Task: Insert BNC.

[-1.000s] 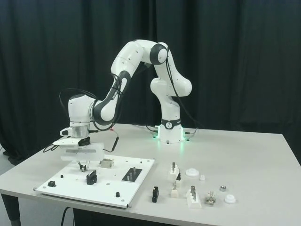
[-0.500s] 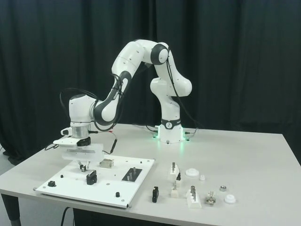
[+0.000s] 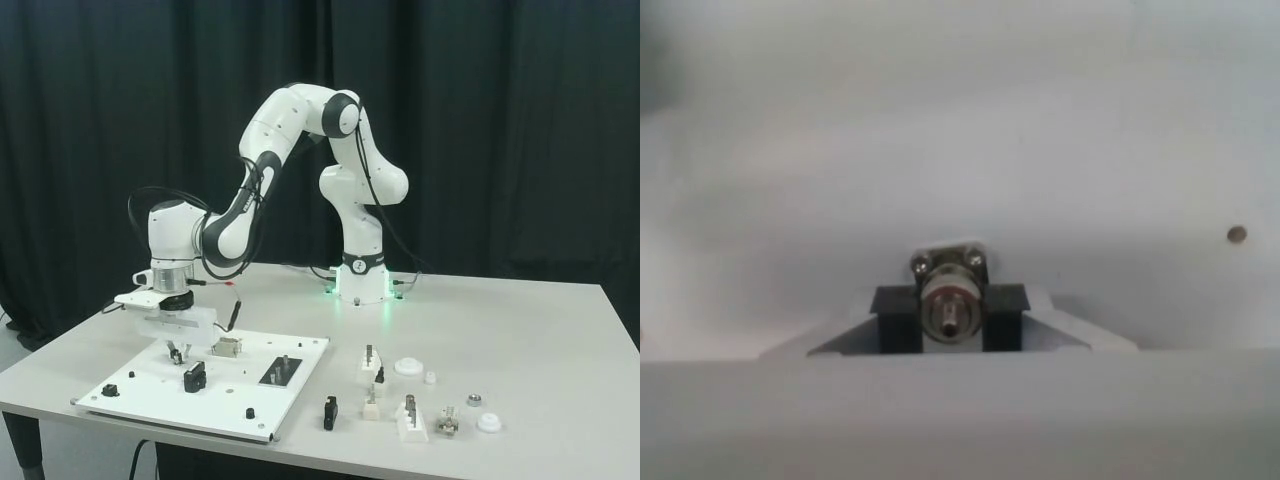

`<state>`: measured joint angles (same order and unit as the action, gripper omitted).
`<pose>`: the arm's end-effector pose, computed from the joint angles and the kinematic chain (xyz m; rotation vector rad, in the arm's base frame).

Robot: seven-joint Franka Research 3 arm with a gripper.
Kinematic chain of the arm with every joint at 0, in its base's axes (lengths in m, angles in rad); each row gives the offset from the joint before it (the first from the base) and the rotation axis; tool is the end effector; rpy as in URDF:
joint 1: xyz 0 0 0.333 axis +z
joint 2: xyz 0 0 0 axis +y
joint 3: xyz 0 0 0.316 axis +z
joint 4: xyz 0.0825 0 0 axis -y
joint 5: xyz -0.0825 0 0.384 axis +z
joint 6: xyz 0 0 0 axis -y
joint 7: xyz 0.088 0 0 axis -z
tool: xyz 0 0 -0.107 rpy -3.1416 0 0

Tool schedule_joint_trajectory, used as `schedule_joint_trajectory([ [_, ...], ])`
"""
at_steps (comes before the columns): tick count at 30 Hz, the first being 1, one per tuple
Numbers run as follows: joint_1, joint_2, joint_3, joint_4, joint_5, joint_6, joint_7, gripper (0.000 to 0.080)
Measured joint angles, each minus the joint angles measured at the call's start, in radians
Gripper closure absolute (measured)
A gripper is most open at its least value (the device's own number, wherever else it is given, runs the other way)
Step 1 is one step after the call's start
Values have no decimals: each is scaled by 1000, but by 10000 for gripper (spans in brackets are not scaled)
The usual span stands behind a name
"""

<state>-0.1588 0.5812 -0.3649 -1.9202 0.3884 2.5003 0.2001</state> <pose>0.5497 -0.3085 0.2081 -2.7482 1.4496 -0.0996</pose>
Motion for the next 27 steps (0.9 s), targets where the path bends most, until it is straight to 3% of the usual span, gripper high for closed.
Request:
schedule_joint_trajectory([
  [27, 26, -1, -19, -11, 2, 18, 361, 677],
])
